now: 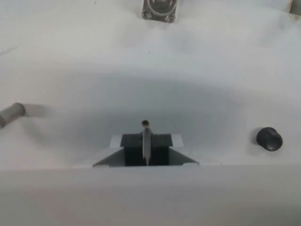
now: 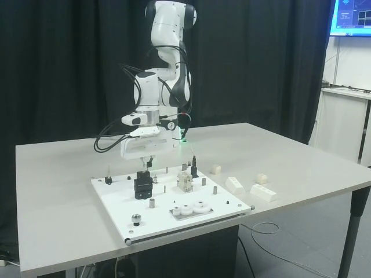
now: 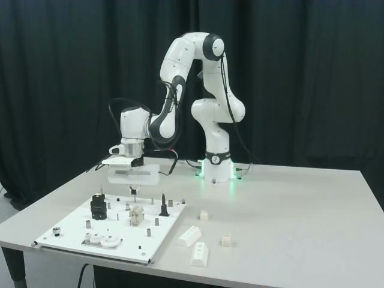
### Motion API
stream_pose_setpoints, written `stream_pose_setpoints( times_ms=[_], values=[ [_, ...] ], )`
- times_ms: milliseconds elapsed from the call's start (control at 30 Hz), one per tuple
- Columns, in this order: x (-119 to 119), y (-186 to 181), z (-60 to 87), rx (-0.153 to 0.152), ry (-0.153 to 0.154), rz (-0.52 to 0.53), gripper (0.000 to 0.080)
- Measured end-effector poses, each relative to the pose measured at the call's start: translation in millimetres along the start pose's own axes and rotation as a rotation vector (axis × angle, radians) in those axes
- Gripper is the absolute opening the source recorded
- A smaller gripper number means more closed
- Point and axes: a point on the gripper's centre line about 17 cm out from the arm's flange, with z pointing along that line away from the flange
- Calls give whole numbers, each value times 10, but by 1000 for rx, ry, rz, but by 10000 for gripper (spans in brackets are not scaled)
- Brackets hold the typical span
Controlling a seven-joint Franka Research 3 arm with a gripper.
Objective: Insert round peg 1.
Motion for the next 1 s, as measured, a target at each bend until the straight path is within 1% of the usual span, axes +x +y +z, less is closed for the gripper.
stream_pose_setpoints(
  times_ms=[700,1000],
  values=[
    [33,-39,4,5,5,3,31],
    [46,-18,-3,-2,10,1,31]
  ],
)
